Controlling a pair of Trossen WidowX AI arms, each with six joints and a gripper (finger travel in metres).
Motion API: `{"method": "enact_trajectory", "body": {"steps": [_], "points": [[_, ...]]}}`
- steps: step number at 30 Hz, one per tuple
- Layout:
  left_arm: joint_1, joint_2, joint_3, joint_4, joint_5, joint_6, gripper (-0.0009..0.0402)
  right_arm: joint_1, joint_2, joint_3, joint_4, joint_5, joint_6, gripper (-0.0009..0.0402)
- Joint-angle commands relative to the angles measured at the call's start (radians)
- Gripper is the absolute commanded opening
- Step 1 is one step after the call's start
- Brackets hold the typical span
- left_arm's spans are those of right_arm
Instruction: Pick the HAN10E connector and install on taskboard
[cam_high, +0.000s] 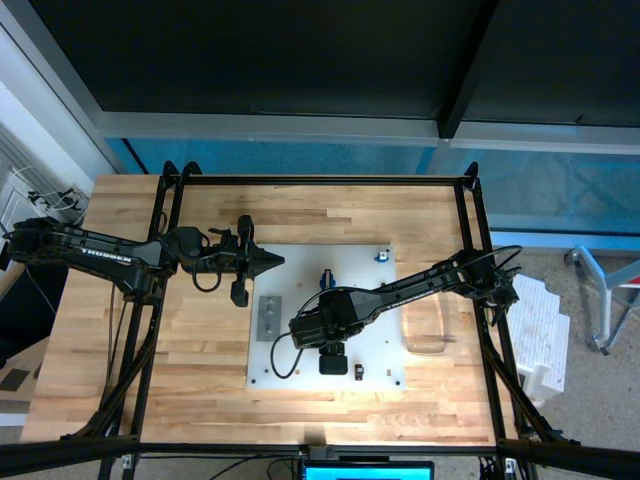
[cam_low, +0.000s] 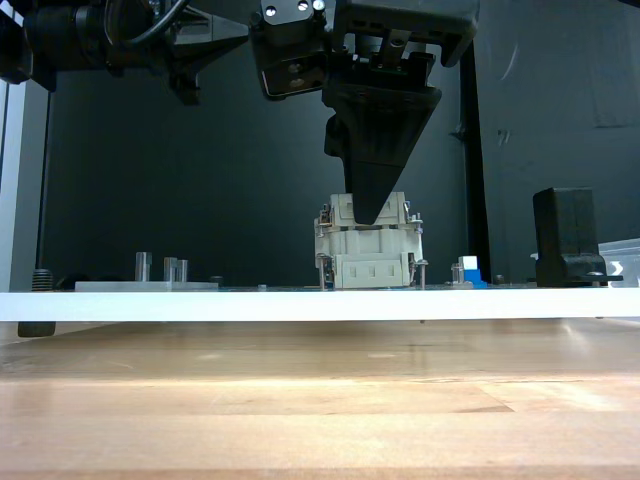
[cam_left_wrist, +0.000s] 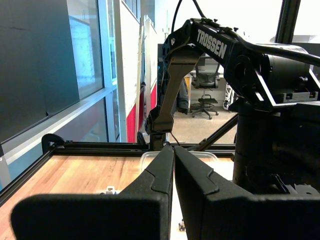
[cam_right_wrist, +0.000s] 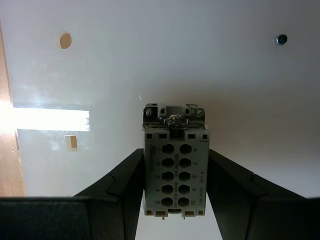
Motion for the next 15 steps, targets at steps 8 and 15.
{"method": "enact_trajectory", "body": {"steps": [8, 15], "points": [[0.000, 0.000, 0.000, 0.000, 0.000, 0.000, 0.0001, 0.000, 0.000, 0.022, -0.002, 0.001, 0.001, 0.0159], [0.000, 0.000, 0.000, 0.000, 0.000, 0.000, 0.0001, 0.002, -0.001, 0.045, -0.014, 0.010, 0.000, 0.0257]]}}
